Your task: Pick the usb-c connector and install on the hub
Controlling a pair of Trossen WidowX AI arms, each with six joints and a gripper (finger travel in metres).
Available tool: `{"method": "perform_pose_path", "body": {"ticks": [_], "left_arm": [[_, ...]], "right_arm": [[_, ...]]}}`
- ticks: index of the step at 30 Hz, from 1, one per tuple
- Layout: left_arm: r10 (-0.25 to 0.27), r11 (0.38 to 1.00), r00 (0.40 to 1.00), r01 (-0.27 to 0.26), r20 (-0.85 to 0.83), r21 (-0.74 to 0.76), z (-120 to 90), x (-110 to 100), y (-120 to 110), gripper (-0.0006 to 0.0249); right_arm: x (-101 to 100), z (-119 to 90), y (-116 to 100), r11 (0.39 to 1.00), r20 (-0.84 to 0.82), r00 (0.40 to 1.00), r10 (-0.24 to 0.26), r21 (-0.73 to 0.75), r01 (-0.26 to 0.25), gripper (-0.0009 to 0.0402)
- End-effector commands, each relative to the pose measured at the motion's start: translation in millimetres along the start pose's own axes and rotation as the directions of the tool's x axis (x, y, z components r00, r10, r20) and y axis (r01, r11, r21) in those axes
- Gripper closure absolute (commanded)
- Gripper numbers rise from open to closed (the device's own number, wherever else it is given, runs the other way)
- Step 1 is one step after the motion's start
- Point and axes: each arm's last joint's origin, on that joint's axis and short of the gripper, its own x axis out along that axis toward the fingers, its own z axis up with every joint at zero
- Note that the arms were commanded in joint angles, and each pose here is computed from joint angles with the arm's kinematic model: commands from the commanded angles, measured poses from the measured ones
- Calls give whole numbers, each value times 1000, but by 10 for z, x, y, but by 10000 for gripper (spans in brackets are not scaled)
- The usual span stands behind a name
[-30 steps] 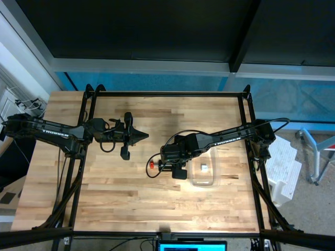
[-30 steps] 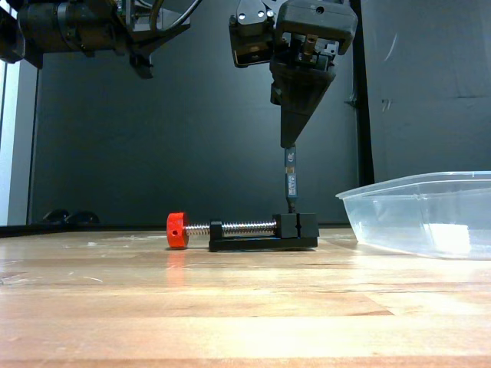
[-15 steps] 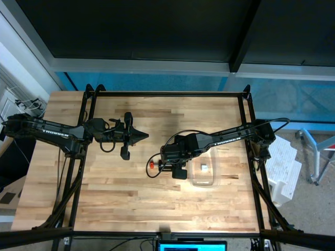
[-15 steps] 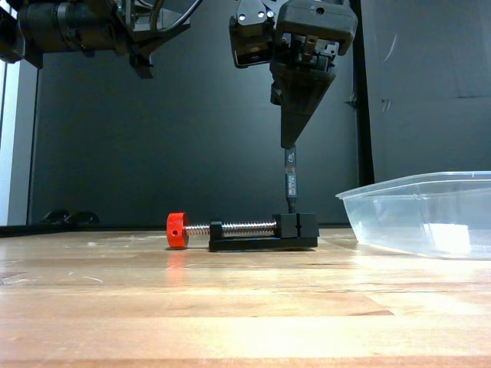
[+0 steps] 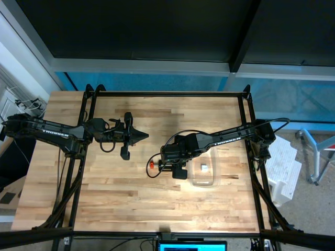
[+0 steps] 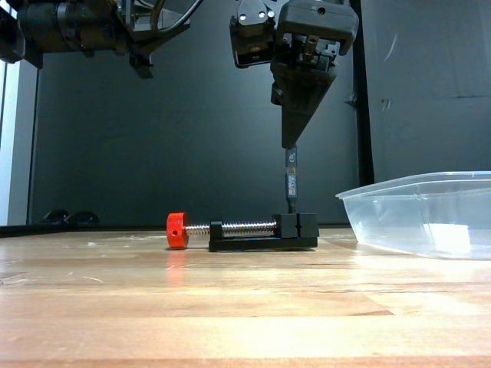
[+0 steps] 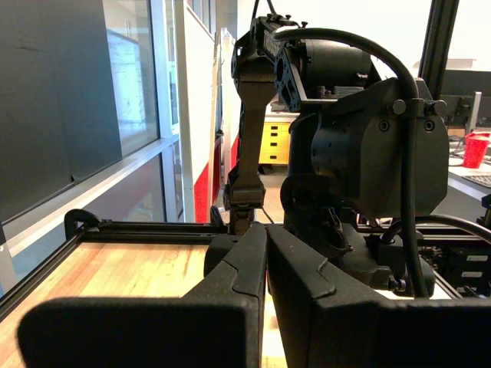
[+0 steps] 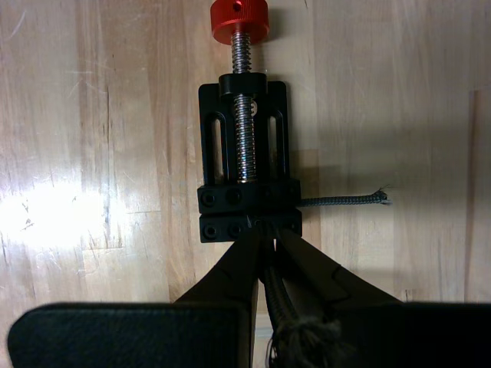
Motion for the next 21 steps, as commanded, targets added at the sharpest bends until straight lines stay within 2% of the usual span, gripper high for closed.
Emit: {"method": "perform_pose_path", "body": {"ticks": [1,21], "left_arm": [[0,1000,1000,0,0,0,0,0,1,243],[0,1000,1000,0,0,0,0,0,1,243]], "right_arm": [[9,-5,0,1000,-2,1000,0,2,0,393],[8,5,15,1000,11,1000,6,0,-6,393]]}}
